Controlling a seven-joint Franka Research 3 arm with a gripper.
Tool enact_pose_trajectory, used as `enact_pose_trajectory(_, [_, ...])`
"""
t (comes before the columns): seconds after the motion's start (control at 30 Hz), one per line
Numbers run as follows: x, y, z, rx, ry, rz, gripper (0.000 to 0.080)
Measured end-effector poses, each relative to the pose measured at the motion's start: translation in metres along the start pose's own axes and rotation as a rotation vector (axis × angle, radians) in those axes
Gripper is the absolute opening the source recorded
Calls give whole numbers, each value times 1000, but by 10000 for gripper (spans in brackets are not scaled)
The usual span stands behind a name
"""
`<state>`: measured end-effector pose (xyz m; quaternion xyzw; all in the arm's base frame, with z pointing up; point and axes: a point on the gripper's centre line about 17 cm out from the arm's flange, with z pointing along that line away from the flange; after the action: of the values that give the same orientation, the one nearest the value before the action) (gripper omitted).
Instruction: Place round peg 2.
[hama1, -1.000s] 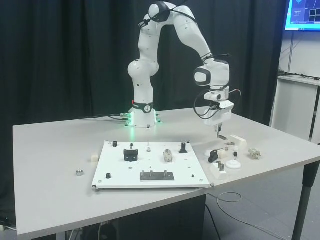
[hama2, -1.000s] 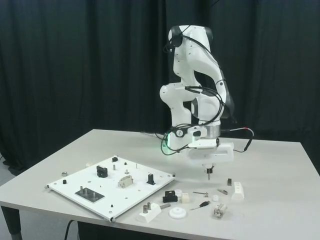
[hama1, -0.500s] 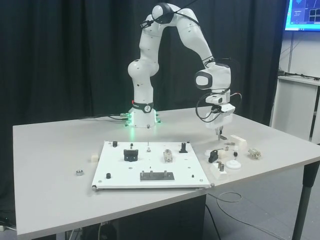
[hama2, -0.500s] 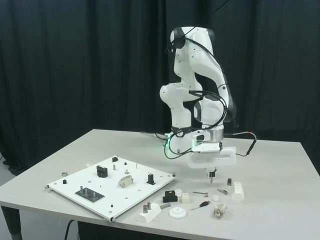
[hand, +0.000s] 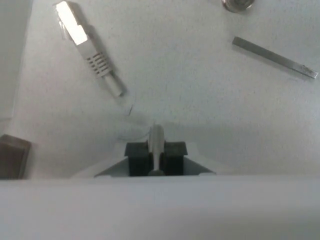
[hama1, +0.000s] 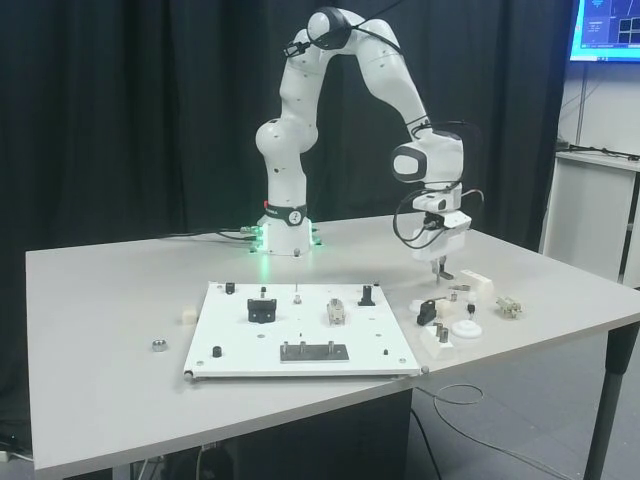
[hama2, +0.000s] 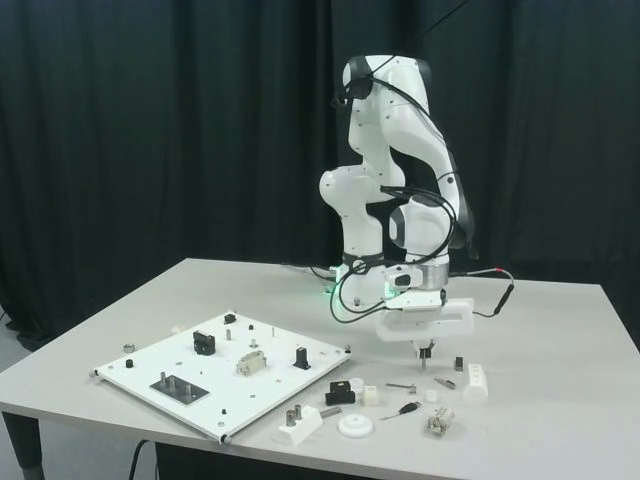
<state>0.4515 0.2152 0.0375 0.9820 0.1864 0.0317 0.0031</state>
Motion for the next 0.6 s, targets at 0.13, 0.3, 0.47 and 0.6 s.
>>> enact_pose_trajectory(0.13, [-1, 1, 2, -1, -4, 1, 62])
enact_pose_trajectory(0.3, [-3, 2, 4, -2, -9, 14, 62])
enact_pose_trajectory(0.47, [-4, 3, 5, -3, -13, 16, 62])
enact_pose_trajectory(0.6, [-4, 3, 6, -4, -14, 19, 62])
